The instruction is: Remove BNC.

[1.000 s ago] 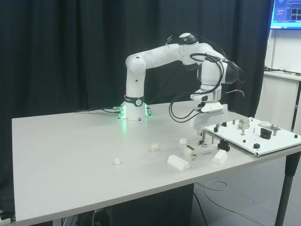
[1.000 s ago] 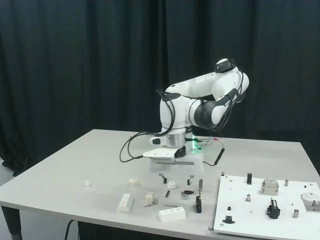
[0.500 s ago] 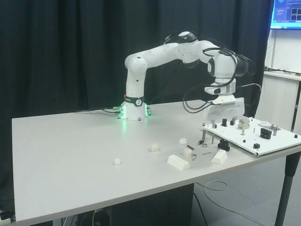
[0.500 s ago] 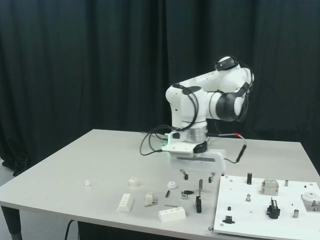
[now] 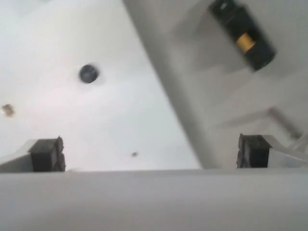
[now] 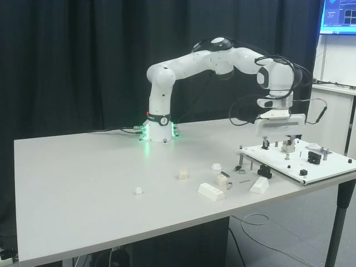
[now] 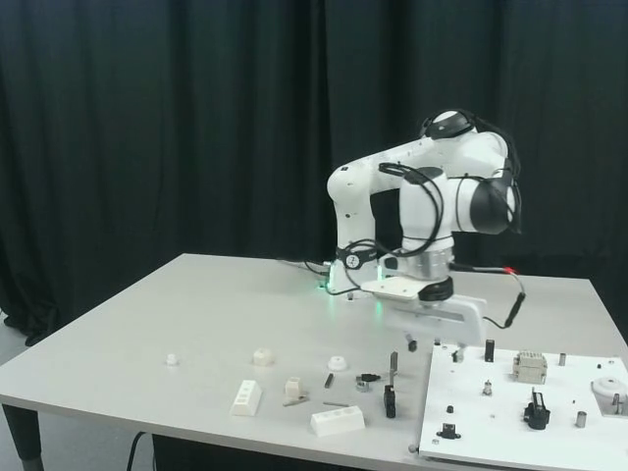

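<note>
My gripper (image 7: 435,348) hangs open just above the corner of the white board (image 7: 491,424) nearest the arm's base, with nothing between its fingers. In the wrist view the gripper (image 5: 150,153) straddles the board's edge, one black fingertip (image 5: 45,154) over the board and the other over the grey table. From the first room view the gripper (image 6: 279,143) stands over the board (image 6: 328,169). Several small upright parts stand on the board, among them a black post (image 7: 489,349) close to the fingers. I cannot tell which part is the BNC.
Loose white blocks (image 6: 211,192) and small parts lie on the table beside the board. A black piece (image 5: 243,33) lies on the table near the board's edge. A grey block (image 7: 529,366) and other fittings stand further along the board. Green lights glow at the arm's base (image 6: 158,130).
The arm has swung away from the loose parts on the table to the board. The gripper has stayed open and empty.
</note>
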Robot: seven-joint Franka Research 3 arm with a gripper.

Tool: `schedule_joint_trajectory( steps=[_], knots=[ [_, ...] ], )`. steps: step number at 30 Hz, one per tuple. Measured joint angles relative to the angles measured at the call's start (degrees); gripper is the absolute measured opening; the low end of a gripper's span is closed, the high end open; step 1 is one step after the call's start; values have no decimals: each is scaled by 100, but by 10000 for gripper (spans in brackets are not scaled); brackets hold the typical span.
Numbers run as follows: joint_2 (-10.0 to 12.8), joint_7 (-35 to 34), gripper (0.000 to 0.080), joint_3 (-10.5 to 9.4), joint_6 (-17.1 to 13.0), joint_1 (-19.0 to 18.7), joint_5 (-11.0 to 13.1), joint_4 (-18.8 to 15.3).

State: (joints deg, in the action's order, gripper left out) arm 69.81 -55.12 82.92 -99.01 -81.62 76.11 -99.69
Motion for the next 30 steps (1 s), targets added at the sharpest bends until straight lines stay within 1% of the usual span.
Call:
schedule_joint_trajectory(
  steps=[10, 19, 24, 30],
  knots=[
    [1, -1549, 800, -138, -126, -152, -1, 135],
    [4, -2816, 800, -293, -342, -260, -8, 156],
    [7, -3345, 800, -395, -497, -338, -17, 161],
    [16, -3720, 800, -505, -692, -459, -84, 171]
  ],
)
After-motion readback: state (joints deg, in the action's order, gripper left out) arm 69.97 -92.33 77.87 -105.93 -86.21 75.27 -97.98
